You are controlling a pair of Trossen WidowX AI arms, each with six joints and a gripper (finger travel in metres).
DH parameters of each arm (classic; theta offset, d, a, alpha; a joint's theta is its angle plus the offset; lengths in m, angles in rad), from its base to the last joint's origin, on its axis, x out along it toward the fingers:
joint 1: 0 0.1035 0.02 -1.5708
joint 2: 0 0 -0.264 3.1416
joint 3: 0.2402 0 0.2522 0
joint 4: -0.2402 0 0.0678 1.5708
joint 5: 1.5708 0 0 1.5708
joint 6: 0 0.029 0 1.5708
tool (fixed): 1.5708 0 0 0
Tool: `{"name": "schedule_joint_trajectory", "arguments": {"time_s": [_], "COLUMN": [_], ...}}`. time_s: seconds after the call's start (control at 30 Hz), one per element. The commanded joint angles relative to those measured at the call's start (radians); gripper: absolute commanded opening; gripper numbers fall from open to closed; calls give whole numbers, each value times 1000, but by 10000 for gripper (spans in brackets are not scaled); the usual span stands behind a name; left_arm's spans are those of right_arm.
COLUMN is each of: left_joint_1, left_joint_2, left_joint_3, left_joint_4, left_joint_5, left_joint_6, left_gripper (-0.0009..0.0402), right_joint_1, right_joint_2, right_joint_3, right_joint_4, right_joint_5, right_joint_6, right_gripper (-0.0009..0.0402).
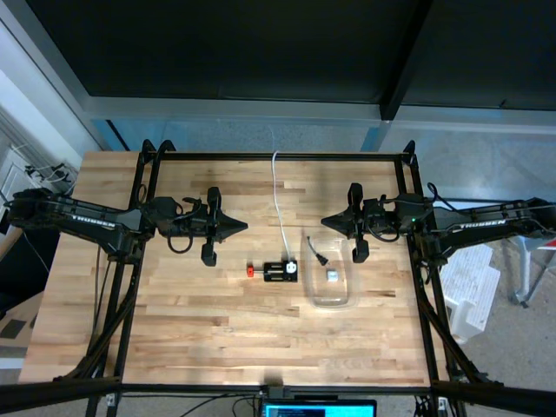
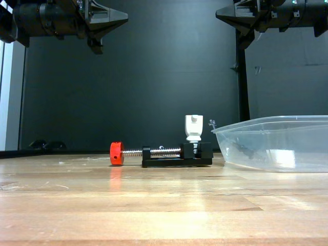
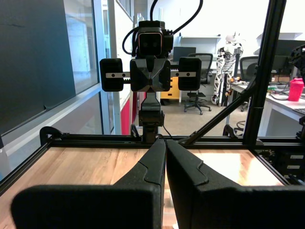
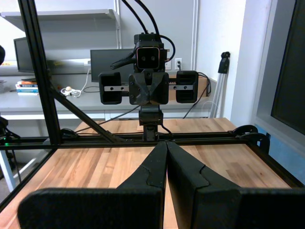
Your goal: Remove the power plug from the receptacle and place in the container
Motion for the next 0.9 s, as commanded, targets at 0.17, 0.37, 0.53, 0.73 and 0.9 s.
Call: {"name": "schedule_joint_trajectory", "arguments": {"time_s": [0.17,0.37,0.53,0.73,0.9], "left_joint_1": [0,0,0,0,0], "left_joint_2": [0,0,0,0,0], "left_joint_3": [0,0,0,0,0], "left_joint_4": [0,0,0,0,0], "left_joint_5": [0,0,0,0,0], "left_joint_6": [0,0,0,0,0], "left_gripper": [0,0,0,0,0], "right_joint_1": [0,0,0,0,0], "right_joint_2": [2,2,2,2,2], "right_joint_3": [0,0,0,0,0], "right_joint_4": [-6,-7,-8,-8,-8], "right_joint_5": [-6,-6,-6,-6,-6], "right_joint_6": [6,17,17,17,17], "right_gripper": [0,0,0,0,0]}}
